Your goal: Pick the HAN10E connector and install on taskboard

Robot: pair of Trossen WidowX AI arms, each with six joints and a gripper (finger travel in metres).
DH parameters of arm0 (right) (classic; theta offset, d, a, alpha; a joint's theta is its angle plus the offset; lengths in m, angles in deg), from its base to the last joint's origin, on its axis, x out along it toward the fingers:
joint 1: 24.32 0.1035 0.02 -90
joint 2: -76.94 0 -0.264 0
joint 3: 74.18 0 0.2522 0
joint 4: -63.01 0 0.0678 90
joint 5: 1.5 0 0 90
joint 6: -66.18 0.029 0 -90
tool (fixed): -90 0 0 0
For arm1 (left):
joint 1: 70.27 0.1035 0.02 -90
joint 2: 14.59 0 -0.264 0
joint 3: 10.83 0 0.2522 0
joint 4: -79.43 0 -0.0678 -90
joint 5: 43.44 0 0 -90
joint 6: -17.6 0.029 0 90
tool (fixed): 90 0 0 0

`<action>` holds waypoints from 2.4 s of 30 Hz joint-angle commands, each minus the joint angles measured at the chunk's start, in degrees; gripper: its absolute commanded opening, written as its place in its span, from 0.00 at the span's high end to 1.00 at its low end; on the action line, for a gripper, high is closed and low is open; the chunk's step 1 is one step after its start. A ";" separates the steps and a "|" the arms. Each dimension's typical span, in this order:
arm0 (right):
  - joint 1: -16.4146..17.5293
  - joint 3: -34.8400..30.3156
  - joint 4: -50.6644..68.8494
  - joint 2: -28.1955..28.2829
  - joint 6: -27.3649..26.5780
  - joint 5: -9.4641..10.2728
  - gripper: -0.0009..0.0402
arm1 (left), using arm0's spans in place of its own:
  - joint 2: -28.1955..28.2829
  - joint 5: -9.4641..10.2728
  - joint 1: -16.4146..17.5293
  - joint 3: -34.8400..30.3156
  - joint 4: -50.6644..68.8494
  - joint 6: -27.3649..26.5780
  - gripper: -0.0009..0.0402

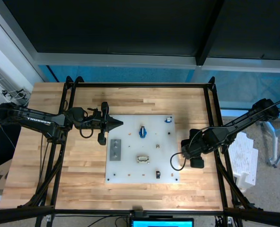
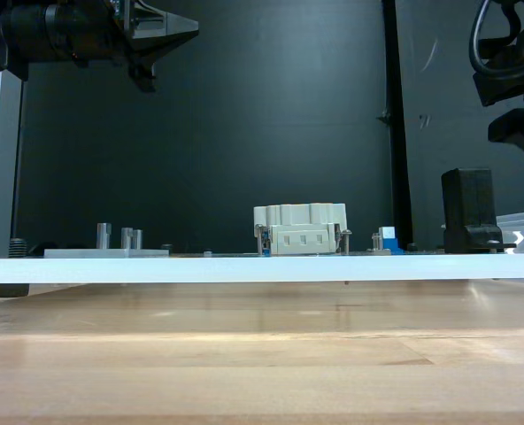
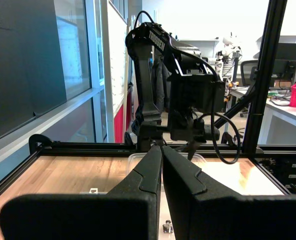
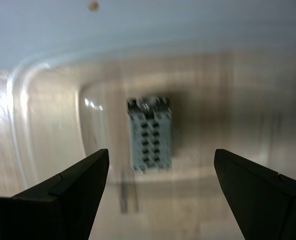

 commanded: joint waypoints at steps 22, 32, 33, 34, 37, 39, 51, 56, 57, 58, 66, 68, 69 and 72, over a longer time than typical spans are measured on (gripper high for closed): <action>0.09 6.99 -10.03 2.19 -3.89 1.14 0.26 | 0.00 0.00 0.00 0.00 0.00 0.00 0.98; -0.02 9.35 -12.72 2.62 -4.09 1.60 0.26 | 0.00 0.00 0.00 0.00 0.00 0.00 0.98; -0.02 9.49 -12.87 2.80 -4.13 1.60 0.26 | 0.00 0.00 0.00 0.00 0.00 0.00 0.98; -0.07 9.64 -13.22 2.93 -4.24 1.66 0.26 | 0.00 0.00 0.00 0.00 0.00 0.00 0.98; -0.09 10.19 -14.43 3.26 -4.55 1.64 0.26 | 0.00 0.00 0.00 0.00 0.00 0.00 0.98; -0.09 10.71 -15.23 3.26 -4.52 1.84 0.26 | 0.00 0.00 0.00 0.00 0.00 0.00 0.98; -0.20 11.10 -15.69 3.23 -5.09 1.95 0.48 | 0.00 0.00 0.00 0.00 0.00 0.00 0.98; -0.24 11.10 -15.63 3.23 -5.11 1.95 0.59 | 0.00 0.00 0.00 0.00 0.00 0.00 0.98; -0.24 11.10 -15.63 3.23 -5.11 1.95 0.61 | 0.00 0.00 0.00 0.00 0.00 0.00 0.98; -0.26 11.10 -15.65 3.23 -5.11 1.95 0.64 | 0.00 0.00 0.00 0.00 0.00 0.00 0.98; -0.26 11.10 -15.63 3.10 -5.09 1.97 0.79 | 0.00 0.00 0.00 0.00 0.00 0.00 0.98; -0.26 11.10 -15.56 3.08 -5.09 1.97 0.81 | 0.00 0.00 0.00 0.00 0.00 0.00 0.98; -0.26 11.06 -15.37 2.89 -5.09 1.97 0.82 | 0.00 0.00 0.00 0.00 0.00 0.00 0.98; -0.26 10.01 -13.20 2.08 -5.11 1.53 0.84 | 0.00 0.00 0.00 0.00 0.00 0.00 0.98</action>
